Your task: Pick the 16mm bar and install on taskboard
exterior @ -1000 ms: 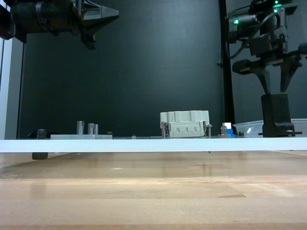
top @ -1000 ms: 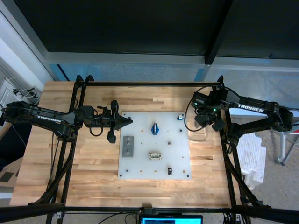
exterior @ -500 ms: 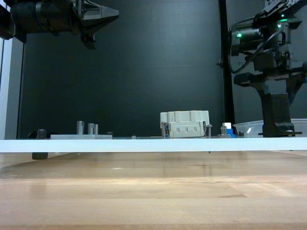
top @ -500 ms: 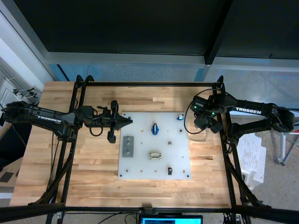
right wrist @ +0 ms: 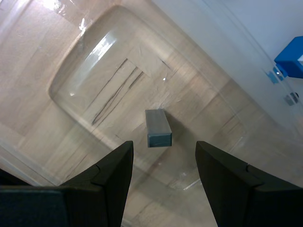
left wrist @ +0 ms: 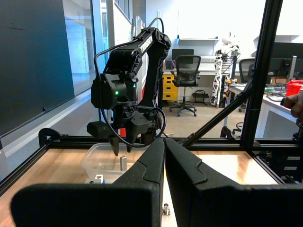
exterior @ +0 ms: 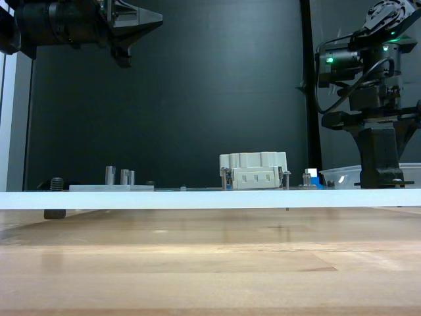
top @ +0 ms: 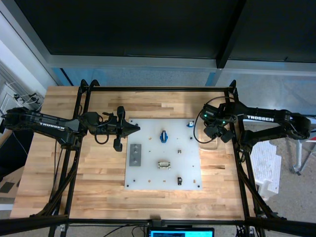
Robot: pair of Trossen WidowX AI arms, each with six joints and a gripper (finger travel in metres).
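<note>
The 16mm bar (right wrist: 157, 127) is a short grey metal block standing upright in a clear plastic tray (right wrist: 71, 71) to the right of the taskboard (top: 148, 170). My right gripper (right wrist: 164, 156) hangs open just above it, one finger on each side and neither touching. From the left wrist view the bar (left wrist: 123, 162) shows just under the right gripper (left wrist: 122, 149). My left gripper (top: 136, 127) is shut and empty, held high over the board's back left corner. The high view hides the bar under the right gripper (top: 217, 134).
On the white board sit a grey metal block (top: 135, 154) with pegs, a blue knob (top: 164, 136), a white connector (top: 164, 165) and a black part (top: 180, 181). A black frame (top: 148, 89) surrounds the wooden table. The tray (top: 213, 143) lies against the board's right edge.
My right gripper has come down toward the tray and shifted slightly left over the bar. The left arm has not moved.
</note>
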